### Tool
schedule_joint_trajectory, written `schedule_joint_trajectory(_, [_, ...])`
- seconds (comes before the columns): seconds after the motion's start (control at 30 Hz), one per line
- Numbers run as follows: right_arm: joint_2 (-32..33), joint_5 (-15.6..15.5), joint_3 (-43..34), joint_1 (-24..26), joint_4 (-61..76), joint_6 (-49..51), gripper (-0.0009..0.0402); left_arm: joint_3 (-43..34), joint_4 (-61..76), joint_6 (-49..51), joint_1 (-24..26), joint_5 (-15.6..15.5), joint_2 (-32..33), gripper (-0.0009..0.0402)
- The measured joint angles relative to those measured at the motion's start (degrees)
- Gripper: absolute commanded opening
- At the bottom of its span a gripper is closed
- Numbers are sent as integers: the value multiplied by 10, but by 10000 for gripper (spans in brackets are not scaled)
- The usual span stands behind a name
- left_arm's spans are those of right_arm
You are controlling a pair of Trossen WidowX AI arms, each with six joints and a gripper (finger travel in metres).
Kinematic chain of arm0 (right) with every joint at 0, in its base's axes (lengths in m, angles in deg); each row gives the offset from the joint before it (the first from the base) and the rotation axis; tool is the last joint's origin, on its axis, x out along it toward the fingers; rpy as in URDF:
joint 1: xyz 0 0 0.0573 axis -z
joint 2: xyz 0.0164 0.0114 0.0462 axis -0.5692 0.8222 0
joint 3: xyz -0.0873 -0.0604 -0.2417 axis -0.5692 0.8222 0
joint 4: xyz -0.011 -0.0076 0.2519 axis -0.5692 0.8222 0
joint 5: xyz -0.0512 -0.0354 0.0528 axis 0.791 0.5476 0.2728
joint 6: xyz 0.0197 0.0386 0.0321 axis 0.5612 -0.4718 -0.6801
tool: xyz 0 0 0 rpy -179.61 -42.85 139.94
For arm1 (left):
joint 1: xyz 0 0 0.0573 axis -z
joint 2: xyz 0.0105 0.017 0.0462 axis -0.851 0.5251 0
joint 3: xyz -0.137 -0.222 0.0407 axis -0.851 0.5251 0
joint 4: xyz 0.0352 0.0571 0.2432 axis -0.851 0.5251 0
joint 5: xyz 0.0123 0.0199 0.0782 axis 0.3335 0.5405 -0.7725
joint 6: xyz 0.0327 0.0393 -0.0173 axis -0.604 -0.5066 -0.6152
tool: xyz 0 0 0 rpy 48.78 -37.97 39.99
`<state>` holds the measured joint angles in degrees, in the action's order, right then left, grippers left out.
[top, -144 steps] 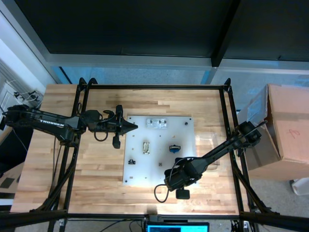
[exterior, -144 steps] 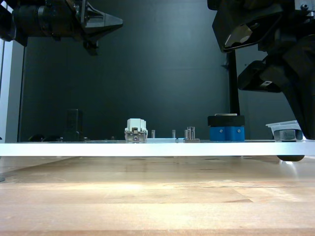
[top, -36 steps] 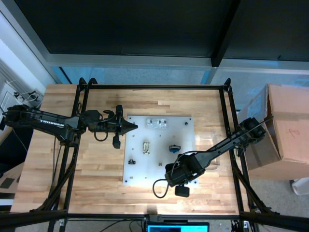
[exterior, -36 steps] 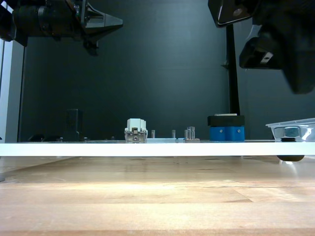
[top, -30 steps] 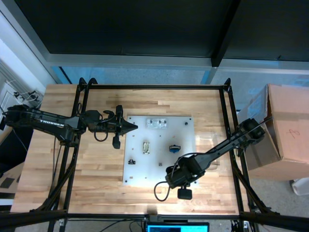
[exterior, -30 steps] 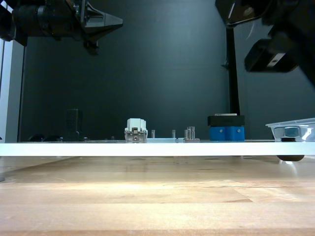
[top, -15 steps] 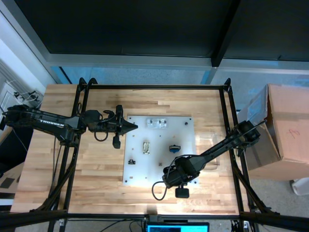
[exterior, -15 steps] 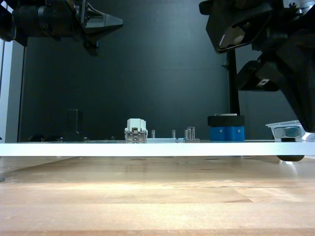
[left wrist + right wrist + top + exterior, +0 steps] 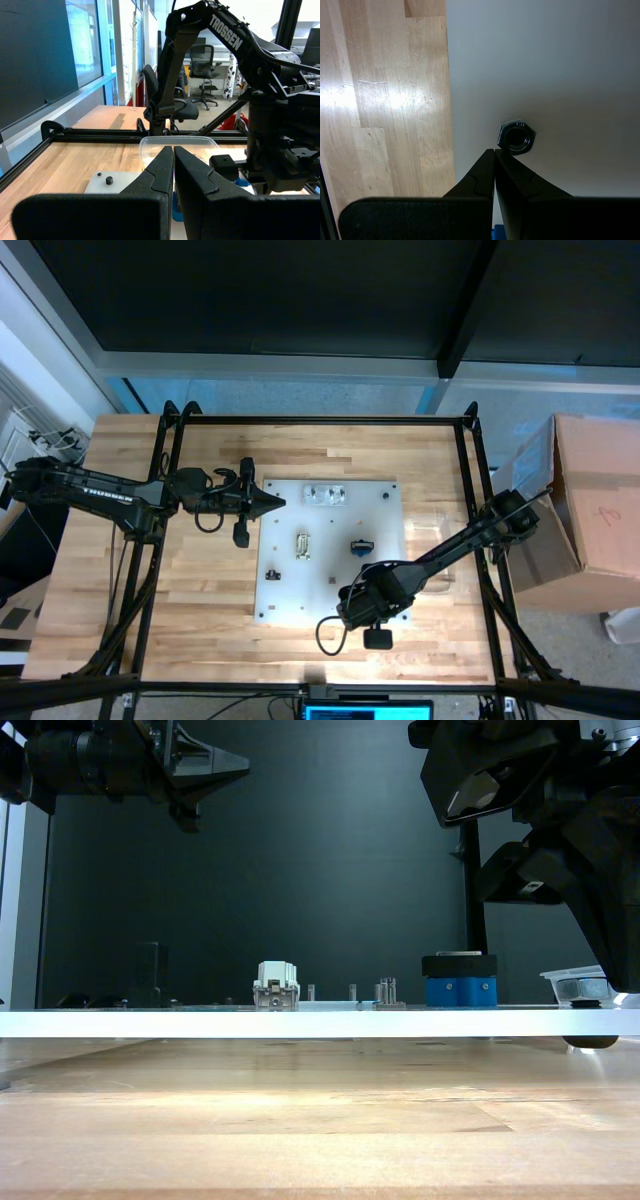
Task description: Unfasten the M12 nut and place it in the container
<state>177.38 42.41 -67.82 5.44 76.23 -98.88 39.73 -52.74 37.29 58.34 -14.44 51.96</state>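
My right gripper (image 9: 495, 150) has dropped back, clenched empty beside the nut (image 9: 516, 137) on its stud (image 9: 578, 1004); my left gripper (image 9: 173, 148), clenched too, hangs over the left edge of the board (image 9: 290, 600).

Dim low view; glare streak on wooden tabletop (image 9: 300, 1098).

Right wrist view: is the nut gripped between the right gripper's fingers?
No, the right gripper is shut with nothing between its fingers, and the nut sits free just beyond it.
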Motion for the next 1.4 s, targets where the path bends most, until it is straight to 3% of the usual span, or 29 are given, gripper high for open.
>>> schedule_joint_trajectory(0.13, [0,17,0,0,11,1,0,0,0,0,0,0,0,0])
schedule_joint_trajectory(0.27, [-7,168,0,0,51,-53,0,0,0,0,0,0,0,0])
schedule_joint_trajectory(0.37, [-22,198,0,0,64,-59,0,0,0,0,0,0,0,0])
schedule_joint_trajectory(0.47, [-29,184,0,-2,69,-61,0,0,0,0,0,0,0,0])
schedule_joint_trajectory(0.6, [-40,140,0,0,73,-61,0,0,0,0,0,0,0,0])
schedule_joint_trajectory(0.67, [-43,101,0,0,70,-61,0,0,0,0,0,0,0,0])
schedule_joint_trajectory(0.8, [-49,-14,-2,-2,44,-51,0,0,0,0,0,0,0,0])
schedule_joint_trajectory(0.87, [-49,-44,-4,-2,31,-44,0,0,0,0,0,0,0,0])
schedule_joint_trajectory(1.4, [0,-43,-3,-2,-12,-5,0,0,0,0,0,0,0,0])
